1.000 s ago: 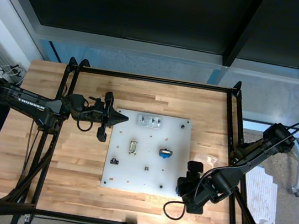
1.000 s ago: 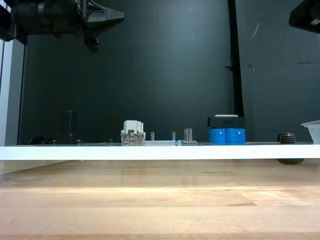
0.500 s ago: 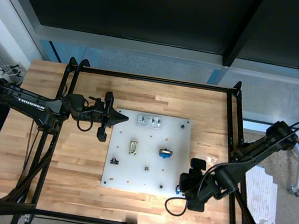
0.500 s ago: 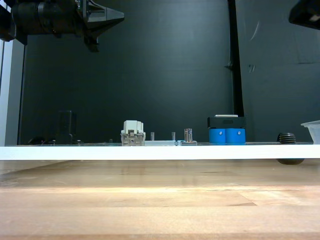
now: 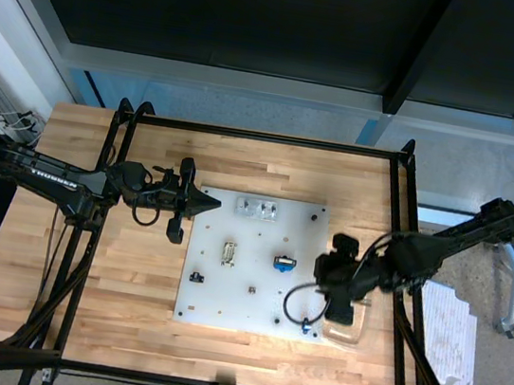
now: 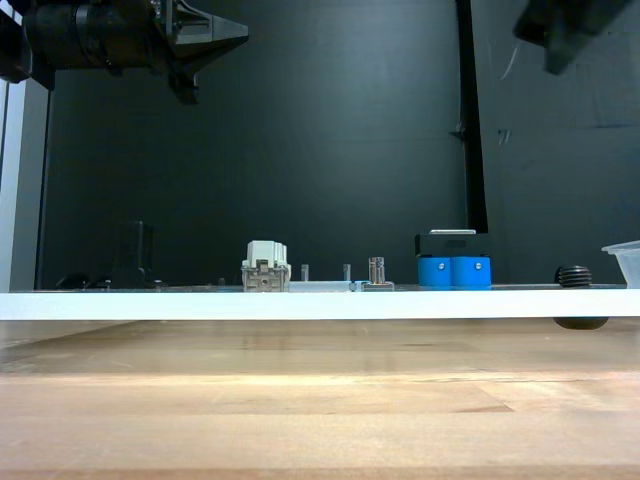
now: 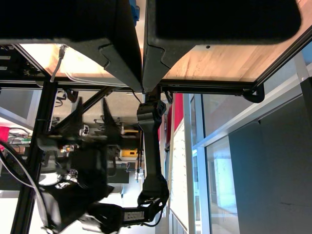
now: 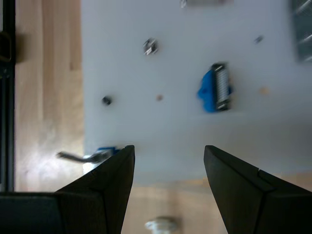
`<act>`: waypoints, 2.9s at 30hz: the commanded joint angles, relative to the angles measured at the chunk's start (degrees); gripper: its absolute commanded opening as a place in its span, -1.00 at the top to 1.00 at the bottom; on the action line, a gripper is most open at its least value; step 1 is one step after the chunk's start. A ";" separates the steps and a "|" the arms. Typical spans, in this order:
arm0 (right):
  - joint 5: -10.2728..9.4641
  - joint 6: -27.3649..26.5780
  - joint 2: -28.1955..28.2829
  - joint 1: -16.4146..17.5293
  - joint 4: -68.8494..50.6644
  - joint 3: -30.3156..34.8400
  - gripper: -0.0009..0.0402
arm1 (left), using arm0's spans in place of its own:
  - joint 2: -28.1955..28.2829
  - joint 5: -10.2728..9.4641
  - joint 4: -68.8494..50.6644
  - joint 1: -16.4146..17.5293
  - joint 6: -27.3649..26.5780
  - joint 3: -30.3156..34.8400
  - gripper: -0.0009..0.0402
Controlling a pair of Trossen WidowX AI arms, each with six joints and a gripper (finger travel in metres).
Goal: Pick the RJ45 connector and install on taskboard
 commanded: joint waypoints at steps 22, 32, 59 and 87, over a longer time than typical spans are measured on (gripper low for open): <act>-3.15 -26.05 -10.97 -23.30 24.22 -4.68 0.00 | 0.02 0.00 0.02 0.02 0.00 0.00 0.96; -6.23 -29.83 -13.90 -27.39 38.10 -11.98 0.00 | 0.02 0.00 0.02 0.02 0.02 0.00 0.96; -16.22 -29.42 -18.69 -32.15 71.32 -30.16 0.30 | 0.02 0.00 0.02 0.00 0.00 0.00 0.96; -16.70 -29.44 -18.47 -32.00 84.11 -37.99 0.96 | 0.02 0.00 0.02 0.00 0.02 0.00 0.96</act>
